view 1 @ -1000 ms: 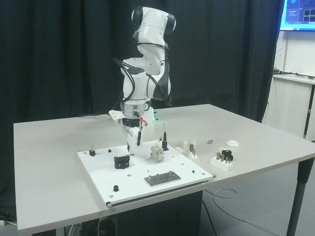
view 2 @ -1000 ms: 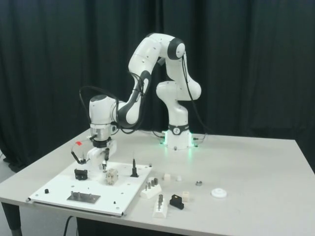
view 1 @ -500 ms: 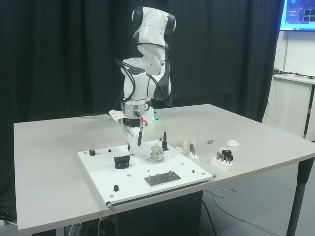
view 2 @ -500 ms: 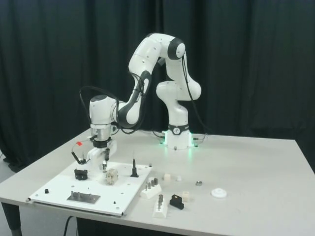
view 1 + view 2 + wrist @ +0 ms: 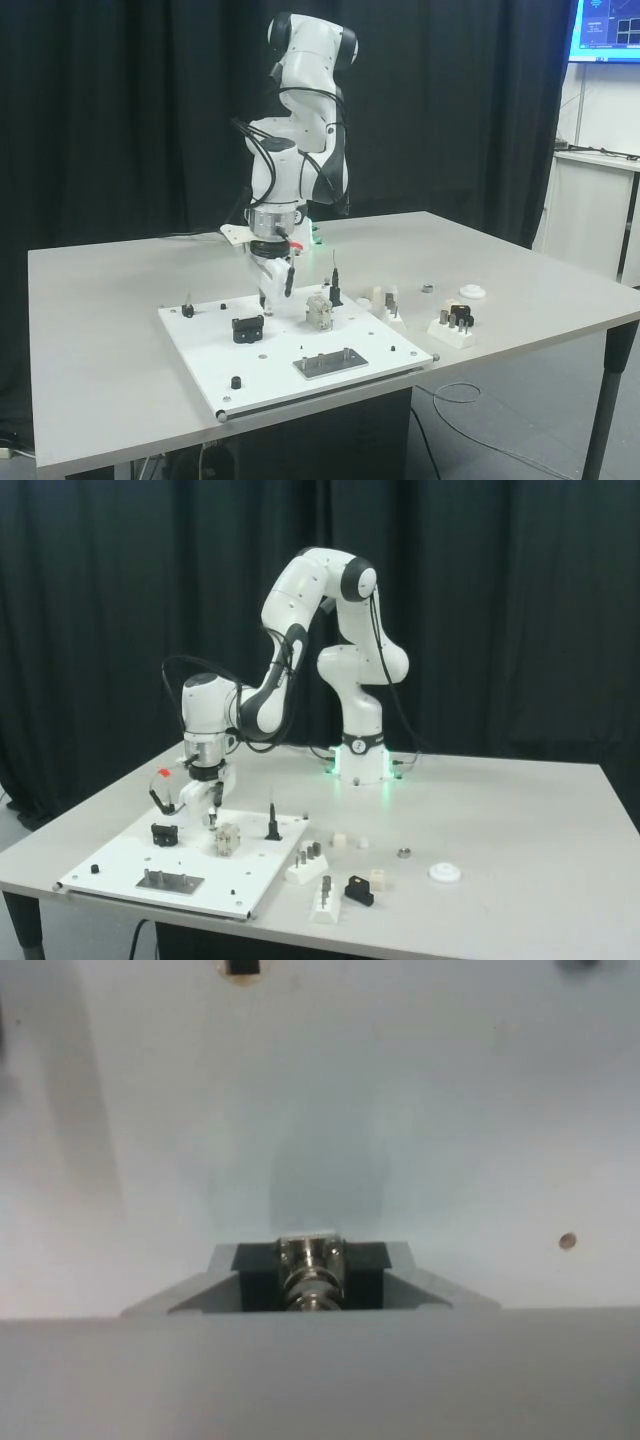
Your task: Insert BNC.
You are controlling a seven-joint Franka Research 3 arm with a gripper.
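Wrist view shows the gripper (image 5: 312, 1285) clenched on the BNC connector (image 5: 311, 1275): the metal barrel sits squeezed between the two black pads (image 5: 258, 1278), with grey finger bodies flaring out on either side. Below it lies the bare face of the white board (image 5: 420, 1120), and the connector's shadow falls on that face just beyond its tip. A small hole (image 5: 567, 1242) marks the board off to one side, and a dark square opening (image 5: 240, 967) shows at the picture's edge.

From the first room view, the white arm (image 5: 298, 110) bends down over the far part of the white board (image 5: 200, 350), which lies on the grey table (image 5: 90, 330). The gripper (image 5: 268, 296) points straight down, close above the board, between the black block (image 5: 246, 328) on its left and the small pale fixture (image 5: 319, 309) on its right. A thin black post (image 5: 335, 285) stands just right of that fixture. Nearer the front edge rests a grey metal plate (image 5: 329, 362) with pins. Whether the connector touches the board, I cannot tell.

Off the board to the right stand white holders (image 5: 452, 326) with dark pegs, and a white disc (image 5: 472, 291) lies farther right.
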